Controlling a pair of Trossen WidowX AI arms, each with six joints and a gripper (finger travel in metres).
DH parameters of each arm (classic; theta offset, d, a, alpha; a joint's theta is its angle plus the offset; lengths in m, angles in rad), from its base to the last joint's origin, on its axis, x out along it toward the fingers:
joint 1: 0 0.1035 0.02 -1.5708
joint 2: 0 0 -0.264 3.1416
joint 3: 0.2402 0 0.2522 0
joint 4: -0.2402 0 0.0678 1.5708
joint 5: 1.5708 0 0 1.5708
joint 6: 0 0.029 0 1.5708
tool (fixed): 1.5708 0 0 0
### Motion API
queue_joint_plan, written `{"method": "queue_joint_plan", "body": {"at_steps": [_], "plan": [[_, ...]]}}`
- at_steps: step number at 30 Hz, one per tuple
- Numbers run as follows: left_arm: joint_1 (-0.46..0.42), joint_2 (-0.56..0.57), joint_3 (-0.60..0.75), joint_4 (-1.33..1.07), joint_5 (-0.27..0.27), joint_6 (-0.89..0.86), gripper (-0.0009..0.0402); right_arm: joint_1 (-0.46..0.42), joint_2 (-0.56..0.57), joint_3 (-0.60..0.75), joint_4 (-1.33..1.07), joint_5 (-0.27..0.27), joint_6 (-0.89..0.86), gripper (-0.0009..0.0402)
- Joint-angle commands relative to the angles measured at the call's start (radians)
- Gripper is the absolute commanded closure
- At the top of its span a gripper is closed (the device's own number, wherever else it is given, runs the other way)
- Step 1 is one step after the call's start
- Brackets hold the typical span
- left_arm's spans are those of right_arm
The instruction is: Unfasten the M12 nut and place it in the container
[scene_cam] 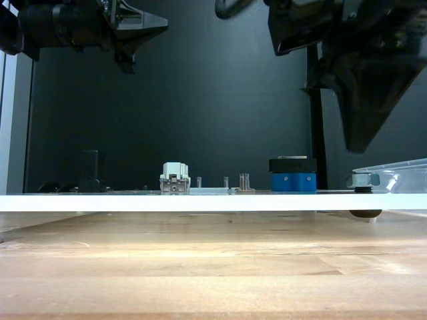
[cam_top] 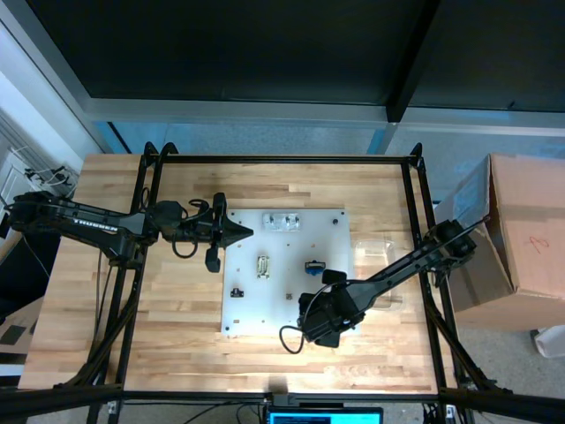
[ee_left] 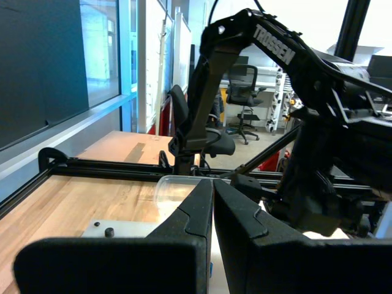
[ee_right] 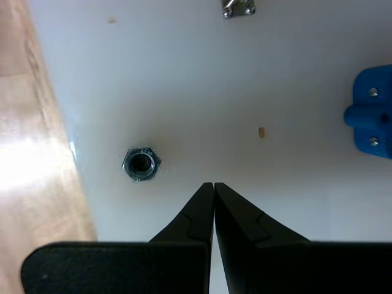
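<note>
Silver M12 nut (ee_right: 141,163) sits on its stud (scene_cam: 363,189), near white board (ee_right: 245,92) edge. Right hand (ee_right: 214,185) hangs just beside it, closed, empty. Left hand (ee_left: 213,184) closed, raised over board's left edge. Unfastening stage, I judge; next: open, straddle nut, unscrew.

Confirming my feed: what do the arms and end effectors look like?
Both are matte black. Left arm carries white TROSSEN lettering. Left end effector, at the board's left edge, and right end effector, above its near-right, have tapered fingers.
</note>
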Motion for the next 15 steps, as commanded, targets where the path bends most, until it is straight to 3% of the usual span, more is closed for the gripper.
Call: {"method": "queue_joint_plan", "body": {"at_steps": [1,6,8,15], "plan": [[0.000,0.000,0.000,-0.001,0.000,0.000,0.0393,0.000,-0.024,0.001,0.014,-0.081,-0.002,0.0393],[0.000,0.000,0.000,0.000,0.000,0.000,0.0393,-0.002,-0.056,0.022,0.045,-0.206,0.002,0.0393],[0.000,0.000,0.000,-0.004,0.000,0.000,0.0393,-0.002,-0.058,0.035,0.044,-0.233,0.006,0.0393],[0.000,0.000,0.000,-0.023,0.000,0.000,0.0393,-0.002,-0.059,0.049,0.045,-0.250,0.023,0.0393]]}}
